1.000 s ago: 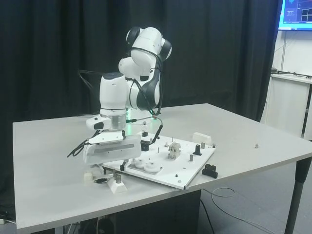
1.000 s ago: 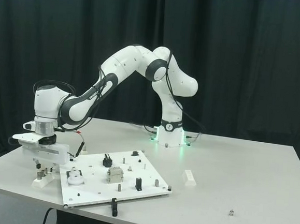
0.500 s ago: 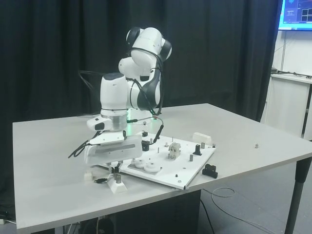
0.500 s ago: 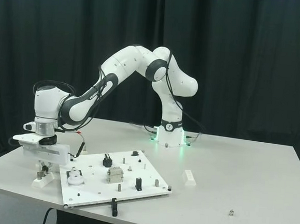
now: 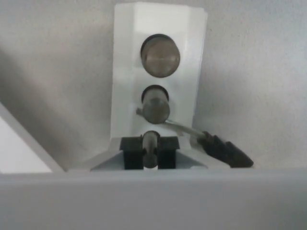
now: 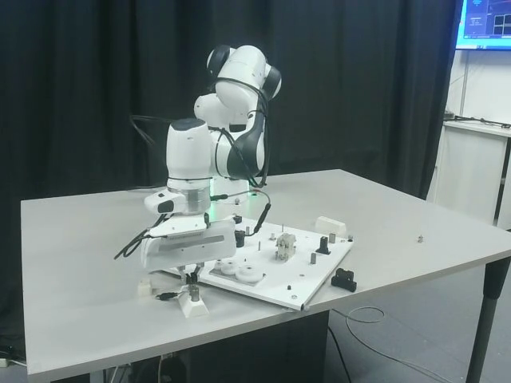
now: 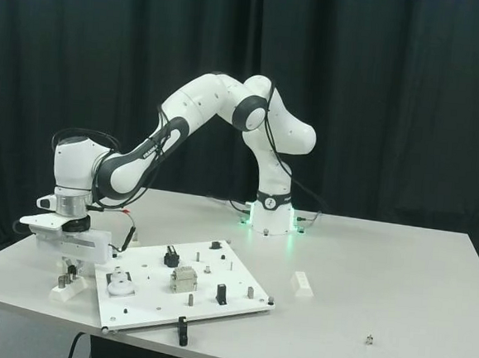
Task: Pick round peg 2.
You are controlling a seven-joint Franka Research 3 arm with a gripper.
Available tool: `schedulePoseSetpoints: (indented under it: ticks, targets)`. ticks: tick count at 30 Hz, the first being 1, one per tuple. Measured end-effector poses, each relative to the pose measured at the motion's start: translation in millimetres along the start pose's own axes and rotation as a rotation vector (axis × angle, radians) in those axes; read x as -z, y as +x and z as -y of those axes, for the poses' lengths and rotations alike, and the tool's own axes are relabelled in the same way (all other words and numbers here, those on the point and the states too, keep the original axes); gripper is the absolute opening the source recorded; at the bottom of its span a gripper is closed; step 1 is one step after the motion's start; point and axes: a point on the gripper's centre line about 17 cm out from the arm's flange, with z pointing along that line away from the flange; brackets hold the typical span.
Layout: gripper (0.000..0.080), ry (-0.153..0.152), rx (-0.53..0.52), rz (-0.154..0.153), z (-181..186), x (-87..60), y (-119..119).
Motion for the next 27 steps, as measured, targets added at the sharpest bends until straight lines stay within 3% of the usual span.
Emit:
schedulePoseSetpoints:
  ticks: [9,17,27]
  targets:
    - [0.0058,0.004,-0.025,0.011,-3.8,20.1,5.2]
    - [0.0057,0.004,-0.037,0.032,-10.3,50.0,8.9]
    - [0.0057,-0.014,-0.057,0.036,-15.4,86.4,20.5]
